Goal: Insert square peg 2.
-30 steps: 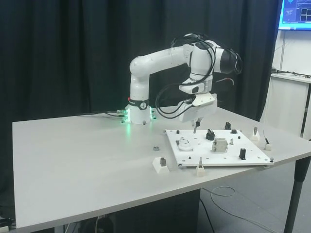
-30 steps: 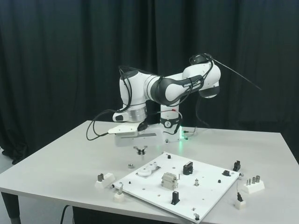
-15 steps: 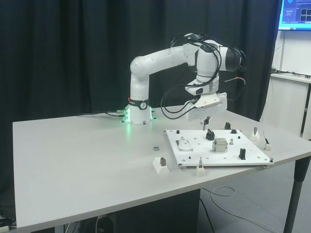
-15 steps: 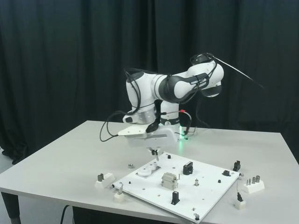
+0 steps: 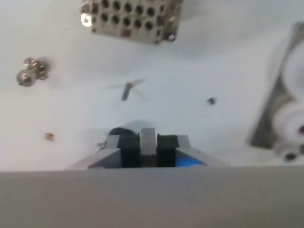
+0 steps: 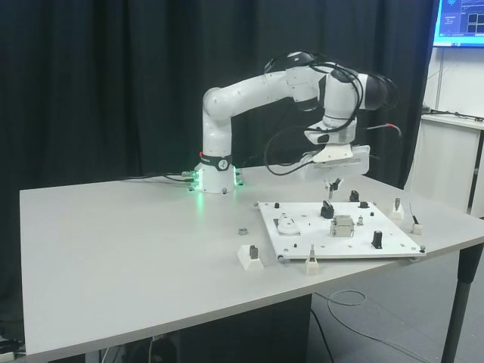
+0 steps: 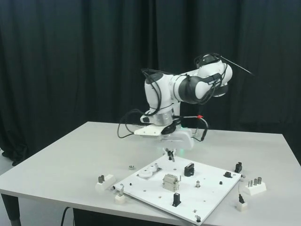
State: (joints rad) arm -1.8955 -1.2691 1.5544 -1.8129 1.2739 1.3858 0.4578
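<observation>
Fingers (image 5: pixel 147 151) shut on grey peg (image 5: pixel 147 145), above white board (image 7: pixel 207 195), connector (image 5: pixel 130 19) near, open desk (image 6: pixel 113 242) around

A: How much room is there around the flat white square board (image 6: pixel 393 246)?

B: The grey bench (image 6: pixel 113 242) lies bare toward the arm's green-lit base. Near the board's edge stand a small white block with a black peg (image 6: pixel 250 255), a white holder with an upright pin (image 6: pixel 311 262), and a little grey nut (image 6: pixel 243 228).

A: And on the board itself?

B: A grey many-holed connector block (image 7: pixel 170 182), black upright clips (image 7: pixel 176 199) and a white round gear piece (image 7: pixel 149 170) crowd the middle; the gaps between are narrow.
</observation>
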